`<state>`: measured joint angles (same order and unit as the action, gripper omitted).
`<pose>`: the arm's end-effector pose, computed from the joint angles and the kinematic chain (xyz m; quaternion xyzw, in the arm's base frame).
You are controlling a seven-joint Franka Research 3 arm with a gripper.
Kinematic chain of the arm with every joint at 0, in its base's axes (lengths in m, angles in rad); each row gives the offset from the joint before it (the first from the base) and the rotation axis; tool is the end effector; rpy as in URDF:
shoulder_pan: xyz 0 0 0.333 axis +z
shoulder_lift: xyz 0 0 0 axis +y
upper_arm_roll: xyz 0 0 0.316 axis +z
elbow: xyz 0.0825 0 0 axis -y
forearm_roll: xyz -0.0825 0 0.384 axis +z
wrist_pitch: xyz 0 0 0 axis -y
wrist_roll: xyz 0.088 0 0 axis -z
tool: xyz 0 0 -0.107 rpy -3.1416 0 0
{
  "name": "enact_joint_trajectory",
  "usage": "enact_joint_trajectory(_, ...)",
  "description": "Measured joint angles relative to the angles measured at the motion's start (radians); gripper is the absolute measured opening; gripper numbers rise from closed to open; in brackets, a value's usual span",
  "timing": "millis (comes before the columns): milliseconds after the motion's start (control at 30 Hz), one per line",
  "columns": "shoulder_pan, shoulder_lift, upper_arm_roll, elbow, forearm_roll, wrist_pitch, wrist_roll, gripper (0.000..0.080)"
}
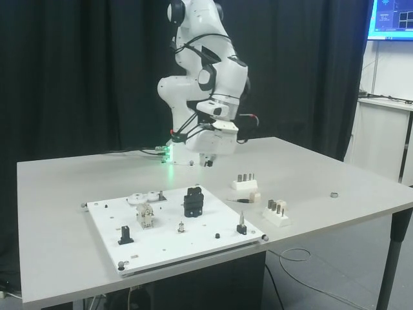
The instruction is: Insert small gear.
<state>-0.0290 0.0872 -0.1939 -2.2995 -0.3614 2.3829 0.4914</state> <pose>0.5074 -0.1185 0.3115 0.9664 -0.2209 0.0155 0.1309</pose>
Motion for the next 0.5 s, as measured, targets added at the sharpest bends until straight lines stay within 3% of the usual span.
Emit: enact_joint_trajectory(500,-0.005,-0.020,-0.073,-0.045,0.002,0.044,-0.279,0.0191)
